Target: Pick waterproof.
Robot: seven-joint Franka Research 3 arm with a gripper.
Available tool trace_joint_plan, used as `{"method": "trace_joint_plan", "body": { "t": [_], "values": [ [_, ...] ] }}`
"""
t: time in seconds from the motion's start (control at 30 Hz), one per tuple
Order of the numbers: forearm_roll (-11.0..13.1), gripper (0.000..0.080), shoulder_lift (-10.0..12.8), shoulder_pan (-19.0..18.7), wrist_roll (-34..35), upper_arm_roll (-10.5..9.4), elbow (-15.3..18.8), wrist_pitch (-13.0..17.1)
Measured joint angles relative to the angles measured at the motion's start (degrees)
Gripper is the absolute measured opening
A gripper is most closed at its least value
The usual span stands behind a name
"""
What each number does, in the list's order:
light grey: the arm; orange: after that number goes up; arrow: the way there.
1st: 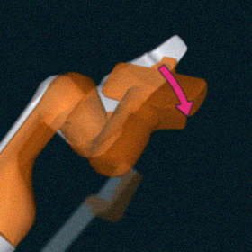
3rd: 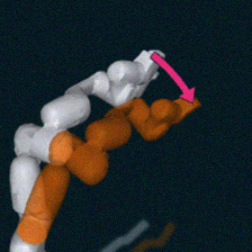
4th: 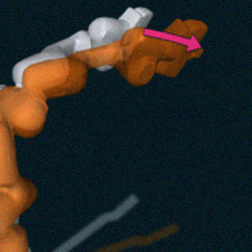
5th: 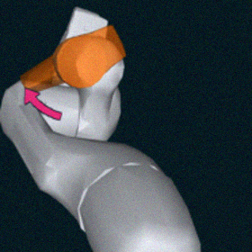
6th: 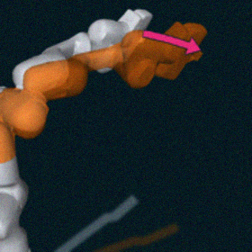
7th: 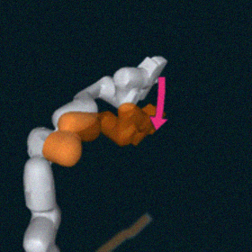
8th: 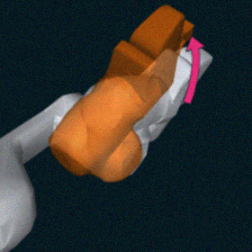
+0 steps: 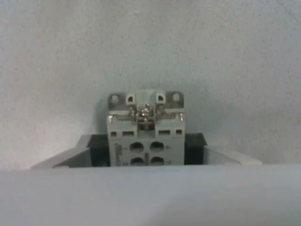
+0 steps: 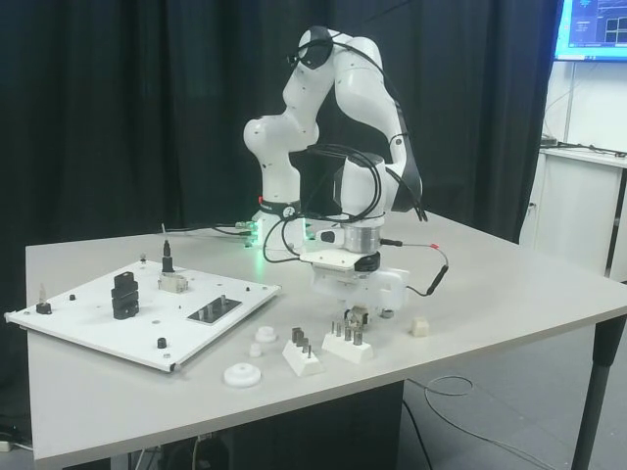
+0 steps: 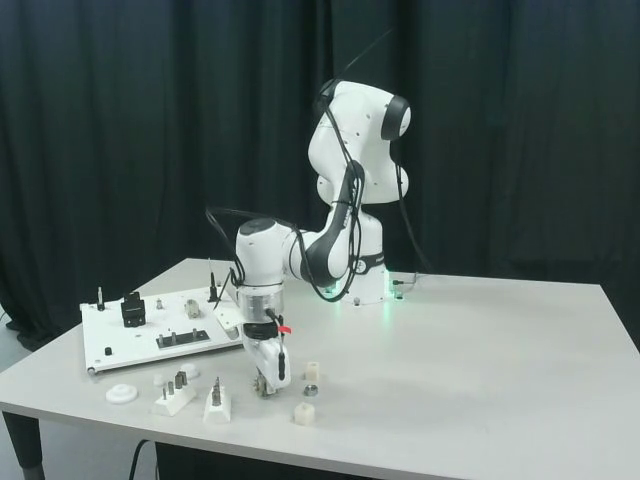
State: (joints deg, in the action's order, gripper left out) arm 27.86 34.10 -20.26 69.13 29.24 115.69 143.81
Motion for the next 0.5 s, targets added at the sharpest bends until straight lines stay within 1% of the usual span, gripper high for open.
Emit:
{"method": "trace_joint_plan", "body": {
  "t": [0.27,0.5],
  "values": [
    [-0.03,0.0316,-0.04,0.23,0.00,-0.31,-0.51,0.05],
    [-0.08,0.0316,-0.81,0.23,0.00,-0.32,-1.01,-0.17]
  ]
}}
